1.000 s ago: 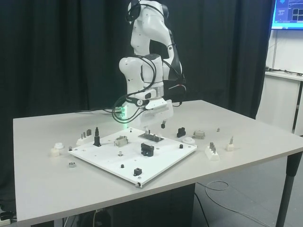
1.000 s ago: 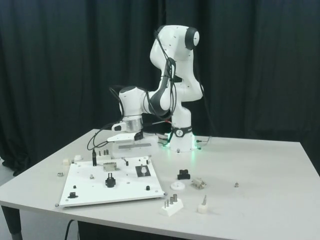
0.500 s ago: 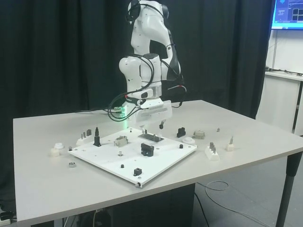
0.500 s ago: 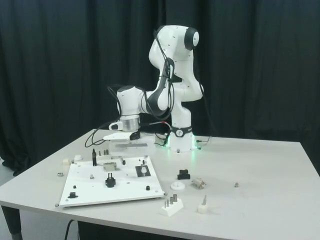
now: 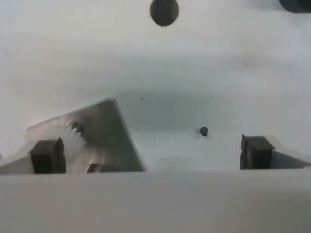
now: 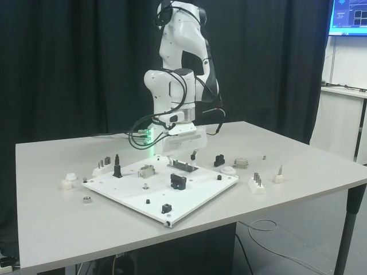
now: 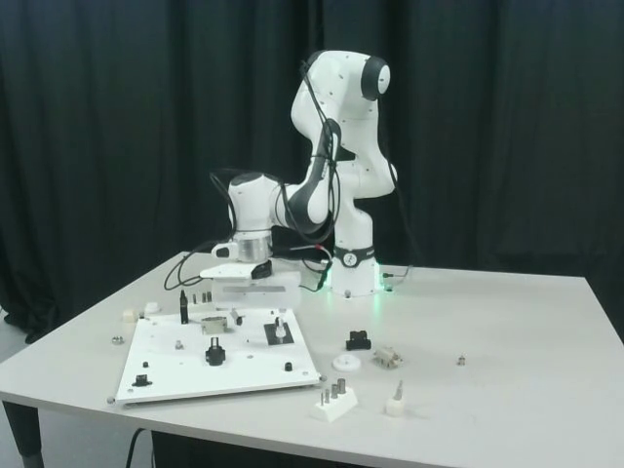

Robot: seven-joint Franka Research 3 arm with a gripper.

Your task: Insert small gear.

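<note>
The small gear looks light, hard and toothed, likely slick plastic; I would pinch it across its rim. It is white with fine teeth, sitting on the grey plate beside one fingertip. The gripper hangs spread wide, holding nothing.

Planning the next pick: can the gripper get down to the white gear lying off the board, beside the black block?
Probably yes. The white gear lies flat on the table with open space above; the gripper hovers over the white board, nothing between them.
</note>
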